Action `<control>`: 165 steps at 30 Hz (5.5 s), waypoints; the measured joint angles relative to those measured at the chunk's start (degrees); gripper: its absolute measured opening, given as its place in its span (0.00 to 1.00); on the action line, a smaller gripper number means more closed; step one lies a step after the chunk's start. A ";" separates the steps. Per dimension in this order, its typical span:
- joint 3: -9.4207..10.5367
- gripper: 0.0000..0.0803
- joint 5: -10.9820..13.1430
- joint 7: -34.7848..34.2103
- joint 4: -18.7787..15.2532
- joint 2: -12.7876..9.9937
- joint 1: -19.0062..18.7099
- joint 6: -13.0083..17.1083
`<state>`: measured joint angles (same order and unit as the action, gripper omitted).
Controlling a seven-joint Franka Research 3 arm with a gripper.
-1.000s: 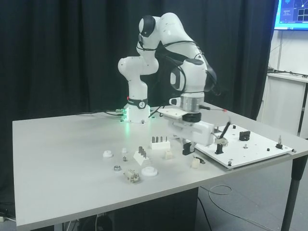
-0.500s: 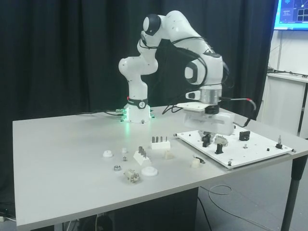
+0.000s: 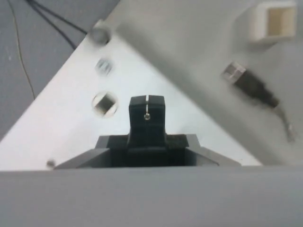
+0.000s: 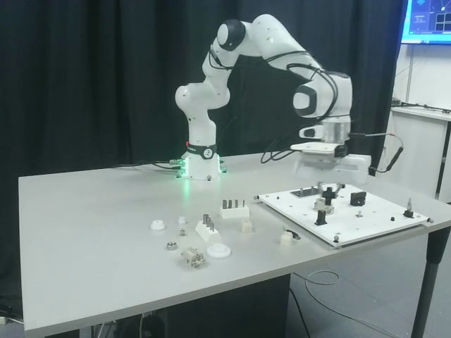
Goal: Insert D-SUB.
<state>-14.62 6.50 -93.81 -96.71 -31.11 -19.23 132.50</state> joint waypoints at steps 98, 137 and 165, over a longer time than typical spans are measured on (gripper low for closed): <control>1.18 0.19 -3.67 92.35 -2.05 0.66 -22.60 -3.83; 1.00 0.19 -0.49 106.56 -1.83 0.23 -22.66 -5.94; 0.86 0.19 4.74 111.49 -0.87 0.25 -20.76 -5.95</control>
<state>-13.77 11.24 17.68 -97.58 -30.86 -39.98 126.55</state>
